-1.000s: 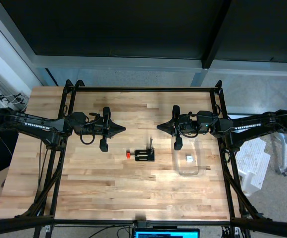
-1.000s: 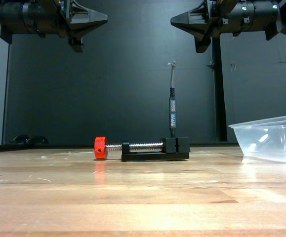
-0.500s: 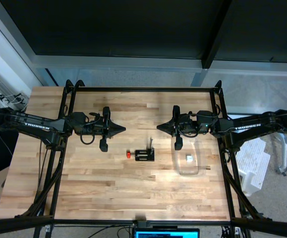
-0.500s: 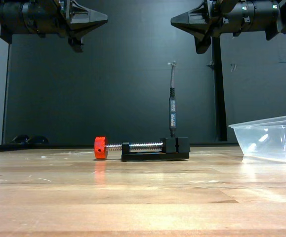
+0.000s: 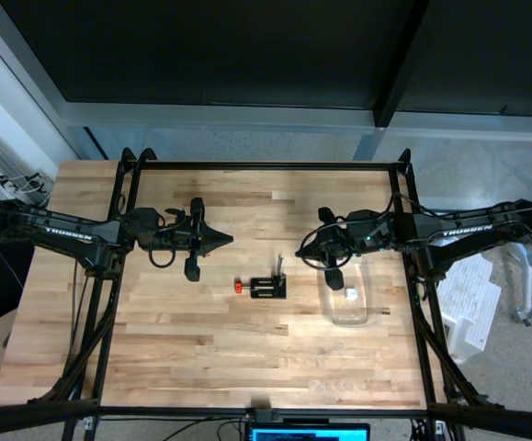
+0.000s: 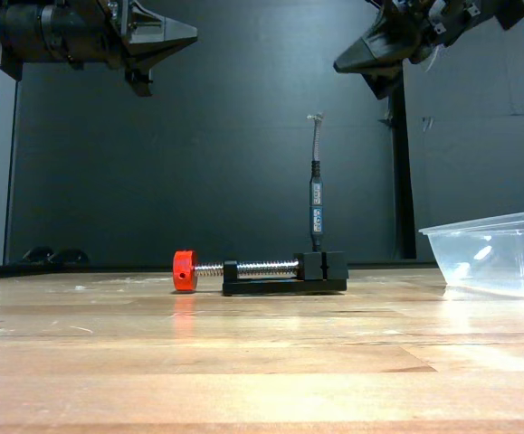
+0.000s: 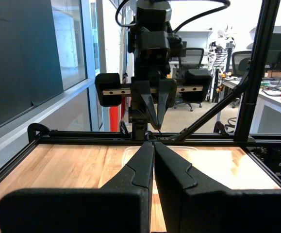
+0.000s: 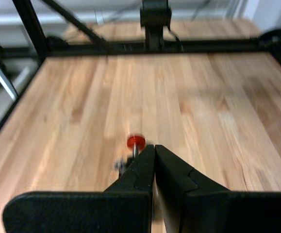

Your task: Remove the USB-C connector from taskboard and place in the container

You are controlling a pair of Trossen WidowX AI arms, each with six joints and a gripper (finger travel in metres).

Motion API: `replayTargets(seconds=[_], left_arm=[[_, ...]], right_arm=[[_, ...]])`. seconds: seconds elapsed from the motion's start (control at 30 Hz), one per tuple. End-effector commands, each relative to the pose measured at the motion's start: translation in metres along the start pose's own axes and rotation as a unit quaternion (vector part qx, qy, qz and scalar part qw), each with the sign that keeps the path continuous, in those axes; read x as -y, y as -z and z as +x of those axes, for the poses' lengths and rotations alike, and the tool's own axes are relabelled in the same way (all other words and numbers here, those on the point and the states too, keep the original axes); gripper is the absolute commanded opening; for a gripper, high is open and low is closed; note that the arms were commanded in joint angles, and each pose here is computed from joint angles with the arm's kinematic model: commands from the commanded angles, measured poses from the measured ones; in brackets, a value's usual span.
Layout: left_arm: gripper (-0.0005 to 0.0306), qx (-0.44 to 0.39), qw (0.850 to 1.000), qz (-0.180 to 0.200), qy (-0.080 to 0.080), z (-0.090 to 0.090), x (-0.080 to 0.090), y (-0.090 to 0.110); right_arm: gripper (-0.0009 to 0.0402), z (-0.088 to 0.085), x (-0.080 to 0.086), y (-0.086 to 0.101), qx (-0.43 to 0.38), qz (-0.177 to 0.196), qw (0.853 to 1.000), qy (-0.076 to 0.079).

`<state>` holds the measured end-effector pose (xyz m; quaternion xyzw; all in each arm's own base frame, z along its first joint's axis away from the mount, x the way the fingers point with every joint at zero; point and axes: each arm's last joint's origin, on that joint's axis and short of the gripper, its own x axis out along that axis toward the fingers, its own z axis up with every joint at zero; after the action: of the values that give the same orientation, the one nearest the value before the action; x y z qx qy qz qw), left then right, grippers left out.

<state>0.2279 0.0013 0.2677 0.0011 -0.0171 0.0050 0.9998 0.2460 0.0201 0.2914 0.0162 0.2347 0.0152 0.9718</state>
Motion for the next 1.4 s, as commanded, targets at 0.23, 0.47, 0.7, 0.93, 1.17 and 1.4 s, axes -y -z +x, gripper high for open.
replayTargets(seconds=[0.23,0.47,0.7,0.93,1.17,1.4], left_arm=[[0.0000,0.000,1.000,0.000,0.000,0.000,0.000,0.000],[0.0000,0.000,1.000,0.000,0.000,0.000,0.000,0.000],[0.0000,0.000,1.000,0.000,0.000,0.000,0.000,0.000],[0.0000,0.000,1.000,0.000,0.000,0.000,0.000,0.000],[0.0000,0.000,1.000,0.000,0.000,0.000,0.000,0.000],[0.0000,0.000,1.000,0.000,0.000,0.000,0.000,0.000]], right_arm=[[0.0000,0.010,-0.012,-0.006,-0.142,-0.024,0.989,0.012],[0.0000,0.021,-0.016,-0.012,-0.205,-0.023,0.978,0.015],[0.0009,0.035,-0.019,-0.021,-0.241,-0.019,0.970,0.020],[0.0076,0.057,-0.021,-0.020,-0.289,-0.029,0.956,0.035],[0.0140,0.080,-0.027,-0.020,-0.311,-0.032,0.949,0.035],[0.0160,0.100,-0.029,-0.016,-0.338,-0.031,0.940,0.038]])
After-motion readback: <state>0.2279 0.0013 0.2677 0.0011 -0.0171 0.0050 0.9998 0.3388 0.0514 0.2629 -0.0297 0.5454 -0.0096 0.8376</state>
